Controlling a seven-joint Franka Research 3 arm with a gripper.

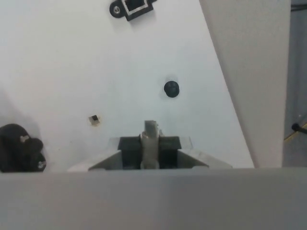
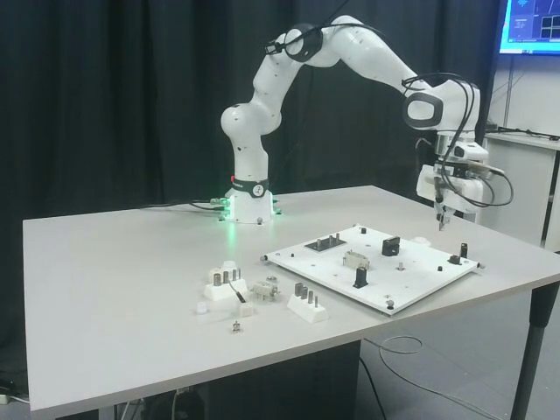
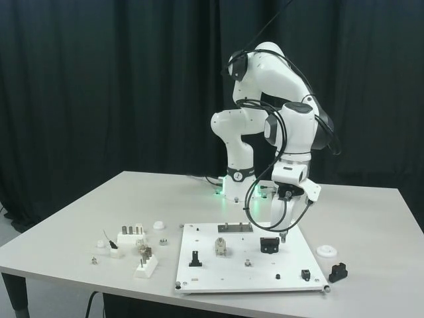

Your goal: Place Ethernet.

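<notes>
Note the gripper (image 1: 150,143): its fingers are closed on the plug (image 1: 150,128), a small grey piece (only its tip shows between the black pads). It hangs above the white board (image 3: 225,273), near a black socket (image 1: 132,7).

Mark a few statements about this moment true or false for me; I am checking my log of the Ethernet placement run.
1. The claw holds a small plug between its fingers. True.
2. The claw hangs above the white board, not touching it. True.
3. The white board lies on the floor. False: it lies on the grey table.
4. The arm's base is bolted on the white board. False: it stands on the table behind the board.
5. A black Ethernet socket shows on the board in the wrist view. True.
</notes>
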